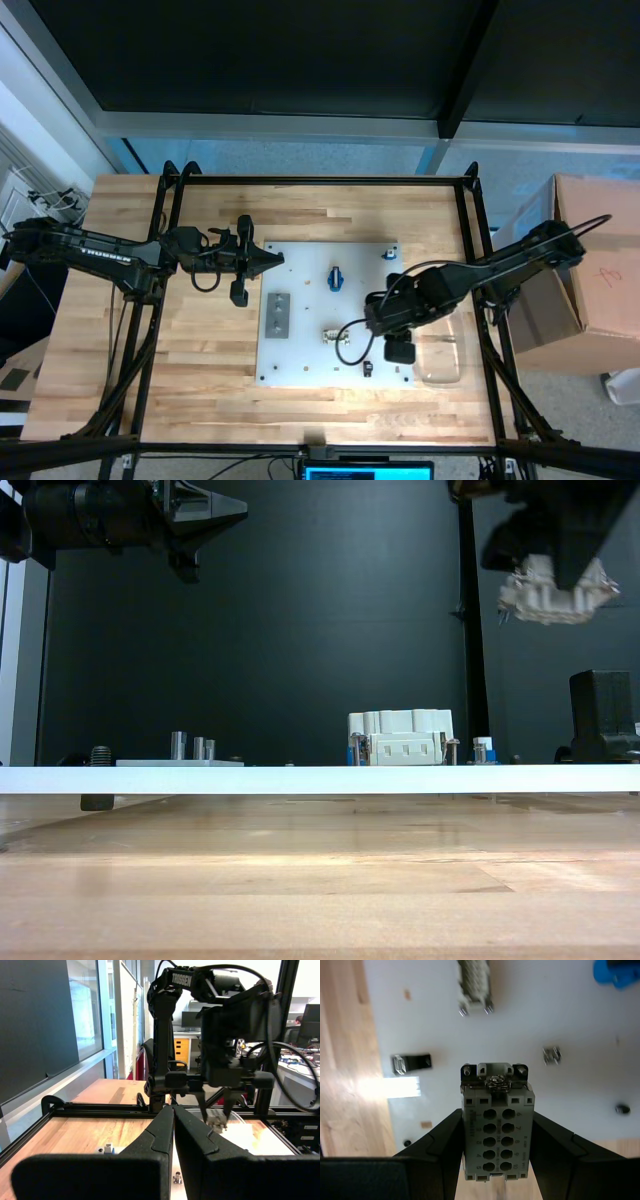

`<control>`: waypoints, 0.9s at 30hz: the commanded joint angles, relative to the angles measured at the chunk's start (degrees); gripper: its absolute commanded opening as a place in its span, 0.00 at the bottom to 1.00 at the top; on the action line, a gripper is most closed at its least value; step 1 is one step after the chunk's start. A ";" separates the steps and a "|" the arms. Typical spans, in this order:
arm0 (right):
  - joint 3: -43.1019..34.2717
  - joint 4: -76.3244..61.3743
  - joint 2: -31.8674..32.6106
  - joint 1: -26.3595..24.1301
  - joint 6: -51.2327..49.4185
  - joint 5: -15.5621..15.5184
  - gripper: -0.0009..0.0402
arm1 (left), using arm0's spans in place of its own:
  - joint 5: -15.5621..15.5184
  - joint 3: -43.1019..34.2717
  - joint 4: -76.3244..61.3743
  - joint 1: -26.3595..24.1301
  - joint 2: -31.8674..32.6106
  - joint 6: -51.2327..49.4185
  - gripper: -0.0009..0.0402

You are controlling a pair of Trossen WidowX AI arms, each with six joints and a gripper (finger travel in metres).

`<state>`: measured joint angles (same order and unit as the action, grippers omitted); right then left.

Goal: Remove the HAN10E connector from the taskboard and place in the container

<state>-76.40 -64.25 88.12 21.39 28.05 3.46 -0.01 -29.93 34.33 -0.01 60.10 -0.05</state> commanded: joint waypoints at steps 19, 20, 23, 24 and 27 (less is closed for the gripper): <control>17.18 0.72 -16.33 3.19 8.13 0.02 0.08 | 0.00 -0.02 0.02 0.00 0.02 0.02 0.02; 17.42 0.74 -16.70 3.52 8.39 0.02 0.08 | 0.00 -0.02 0.02 0.02 0.02 0.02 0.02; 18.08 0.74 -17.62 4.48 9.11 0.04 0.08 | 0.00 -0.02 0.02 0.00 0.02 0.02 0.02; 18.38 0.72 -17.94 4.87 9.46 0.04 0.08 | 0.00 -0.02 0.02 0.02 0.02 0.02 0.02; 19.80 0.72 -18.95 6.32 11.41 0.02 0.08 | 0.00 -0.02 0.02 0.02 0.02 0.02 0.02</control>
<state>-57.21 -63.53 69.56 27.16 38.65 3.46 -0.03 -29.93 34.33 -0.01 60.10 -0.05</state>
